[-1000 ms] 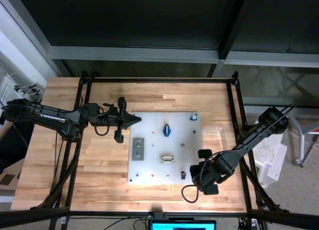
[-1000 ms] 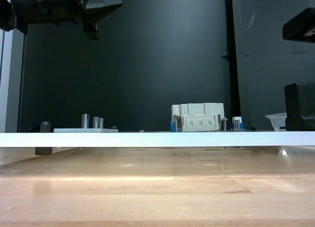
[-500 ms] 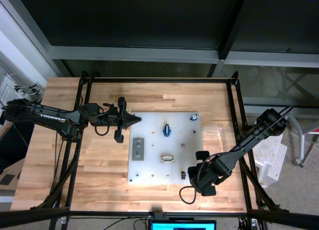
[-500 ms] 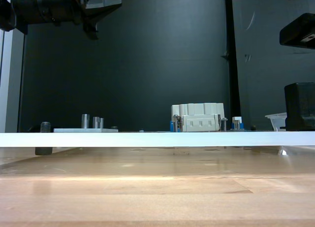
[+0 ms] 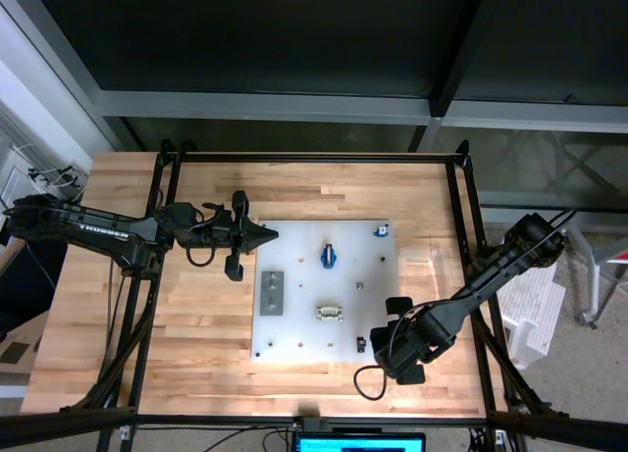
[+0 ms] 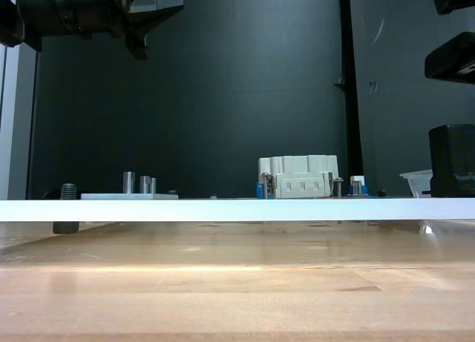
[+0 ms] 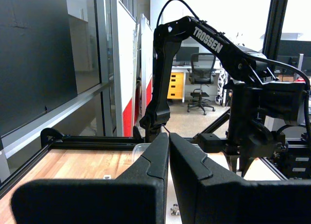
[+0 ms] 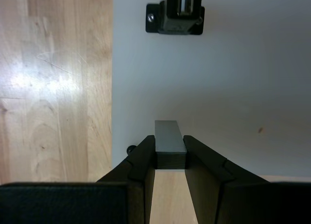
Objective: Pick the 16mm bar and install on taskboard
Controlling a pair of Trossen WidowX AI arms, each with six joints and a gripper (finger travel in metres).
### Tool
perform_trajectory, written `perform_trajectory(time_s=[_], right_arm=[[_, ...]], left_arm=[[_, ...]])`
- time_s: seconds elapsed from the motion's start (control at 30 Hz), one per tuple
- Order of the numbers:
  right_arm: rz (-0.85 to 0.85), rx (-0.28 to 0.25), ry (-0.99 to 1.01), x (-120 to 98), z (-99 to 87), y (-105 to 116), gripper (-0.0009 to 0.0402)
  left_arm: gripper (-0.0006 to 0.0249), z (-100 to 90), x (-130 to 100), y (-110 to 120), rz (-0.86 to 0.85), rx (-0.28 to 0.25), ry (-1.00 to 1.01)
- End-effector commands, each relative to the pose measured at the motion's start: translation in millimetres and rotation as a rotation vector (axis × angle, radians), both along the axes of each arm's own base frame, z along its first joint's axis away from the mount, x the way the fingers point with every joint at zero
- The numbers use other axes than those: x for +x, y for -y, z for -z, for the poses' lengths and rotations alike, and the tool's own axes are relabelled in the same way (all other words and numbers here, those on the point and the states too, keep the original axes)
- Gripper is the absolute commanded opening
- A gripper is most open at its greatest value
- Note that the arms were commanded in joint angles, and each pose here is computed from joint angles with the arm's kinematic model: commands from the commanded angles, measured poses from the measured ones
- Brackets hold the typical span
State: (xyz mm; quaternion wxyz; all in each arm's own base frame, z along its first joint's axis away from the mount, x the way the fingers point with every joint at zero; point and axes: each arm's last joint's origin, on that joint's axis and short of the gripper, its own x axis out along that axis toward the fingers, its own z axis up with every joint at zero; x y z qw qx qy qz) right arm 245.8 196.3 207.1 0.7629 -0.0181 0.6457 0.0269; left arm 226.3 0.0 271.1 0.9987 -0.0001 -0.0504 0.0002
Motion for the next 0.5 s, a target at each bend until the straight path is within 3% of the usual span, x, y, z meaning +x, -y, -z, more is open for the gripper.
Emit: perform_trajectory(time_s=[0.03, 0.5], right_arm=[[0.001, 0.000, 0.001, 0.0, 0.8, 0.3, 0.0007], [0.002, 0.004, 0.004, 0.4, 1.5, 0.4, 0.0007]], left_arm=[[0.0000, -0.1, 0.0, 0.0, 0.000, 0.000, 0.000], [0.0000, -0.2, 0.0, -0.1, 0.000, 0.000, 0.001]])
